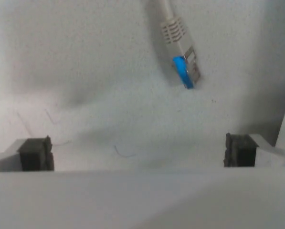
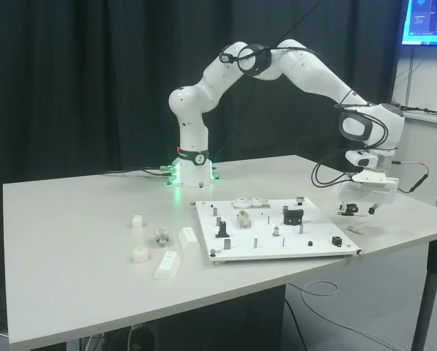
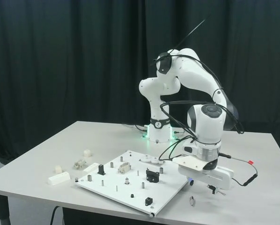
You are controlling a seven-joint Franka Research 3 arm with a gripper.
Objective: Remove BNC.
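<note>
Wrist view: pincer fingers set wide apart, nothing between them. Grey network-cable plug lies on the grey surface, well beyond the fingertips.

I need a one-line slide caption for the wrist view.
Open tool above the grey table, a cable plug lying just ahead.

Grey tabletop carrying a white board studded with small fixtures, including a black bracket. Loose white blocks lie beside the board. A grey network cable plug rests on the tabletop.
</note>
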